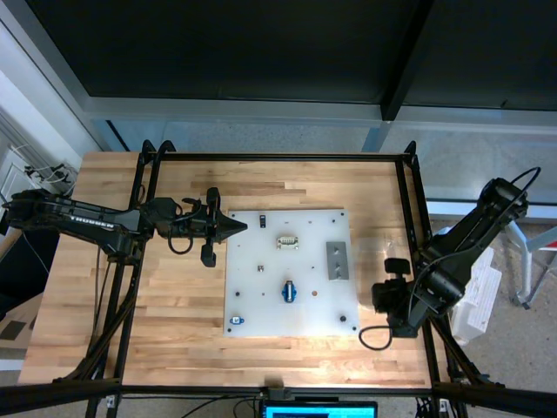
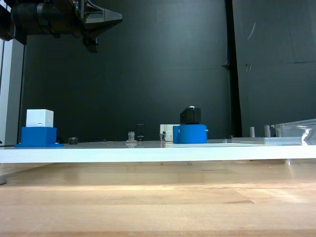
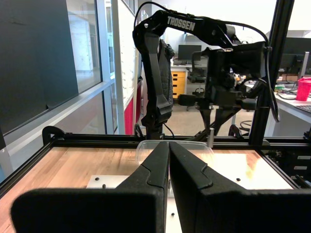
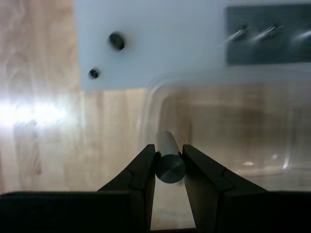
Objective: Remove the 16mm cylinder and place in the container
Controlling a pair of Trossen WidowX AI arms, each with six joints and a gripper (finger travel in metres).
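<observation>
We are watching the right claw (image 4: 169, 154) grasping the 16mm cylinder (image 4: 170, 167), container (image 4: 233, 131) beneath it; left claw (image 3: 169, 148) hovering clenched over the table (image 1: 174, 331).

I see the white board (image 1: 261, 296) carrying a grey metal block (image 1: 338, 259) near its right edge, a blue fitting (image 1: 288, 292) at its centre, and a blue-and-white block (image 1: 236, 320) at its near-left corner.

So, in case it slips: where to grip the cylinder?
The cylinder's curved side near the upper end, from above, as the right hand holds it over the container: it hangs upright. Left hand hovers shut by the board's left edge.
</observation>
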